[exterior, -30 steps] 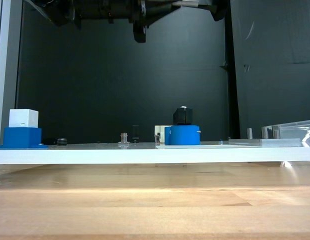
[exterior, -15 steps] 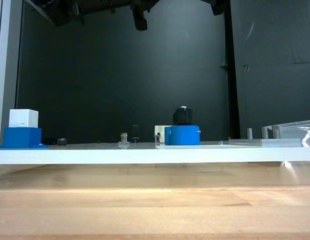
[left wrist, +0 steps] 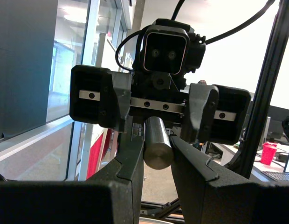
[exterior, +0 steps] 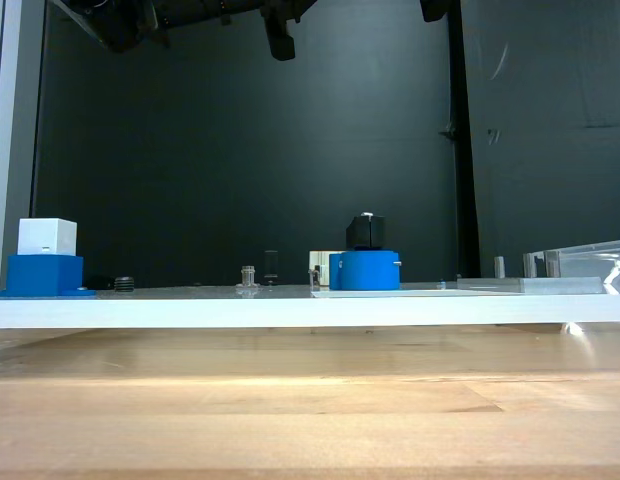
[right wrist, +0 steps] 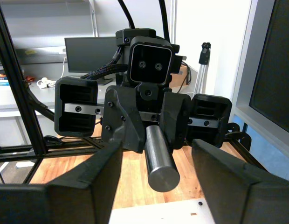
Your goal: Pick the 16mm cylinder and install on the taskboard
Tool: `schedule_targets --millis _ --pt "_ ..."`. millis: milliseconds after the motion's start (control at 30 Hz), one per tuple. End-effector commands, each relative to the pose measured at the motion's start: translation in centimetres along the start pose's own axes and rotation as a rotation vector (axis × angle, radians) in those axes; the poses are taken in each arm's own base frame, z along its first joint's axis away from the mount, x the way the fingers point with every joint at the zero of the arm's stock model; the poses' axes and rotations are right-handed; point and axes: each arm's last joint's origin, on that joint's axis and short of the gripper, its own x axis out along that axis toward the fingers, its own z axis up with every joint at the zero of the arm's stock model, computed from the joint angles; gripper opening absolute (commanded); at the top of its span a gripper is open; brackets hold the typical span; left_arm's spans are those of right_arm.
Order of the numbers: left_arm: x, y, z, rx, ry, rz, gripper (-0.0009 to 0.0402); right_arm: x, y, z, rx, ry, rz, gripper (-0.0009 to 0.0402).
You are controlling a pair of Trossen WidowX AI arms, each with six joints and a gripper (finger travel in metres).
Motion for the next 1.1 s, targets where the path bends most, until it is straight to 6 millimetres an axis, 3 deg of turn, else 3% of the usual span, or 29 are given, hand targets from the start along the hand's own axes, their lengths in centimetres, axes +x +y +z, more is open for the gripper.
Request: schedule_targets --millis 33,367,733,833,1100 --pt "0.00 0.01 0.01 0.001 -0.001 -0.001 0.0029 0.02 0.00 -0.10 -0.001 0.009 0.000 0.0162" --pt "0.00 -0.01 0.00 0.001 0.000 -0.003 0.0028 0.02 -0.01 -0.19 -0.003 0.016 -0.001 0.0076" --pt "0.00 -0.04 -0.02 0.002 0.004 -0.016 0.0035 0.02 -0.01 -0.19 -0.003 0.016 -0.001 0.0015" --pt "-0.01 -0.06 -0.06 0.012 0.008 -0.023 0.0061 0.02 0.00 -0.19 -0.003 0.017 -0.001 0.0007" --pt "-0.25 0.10 -0.32 0.013 0.074 -0.002 0.0181 0.00 -0.01 -0.19 -0.004 0.017 -0.002 0.0008"
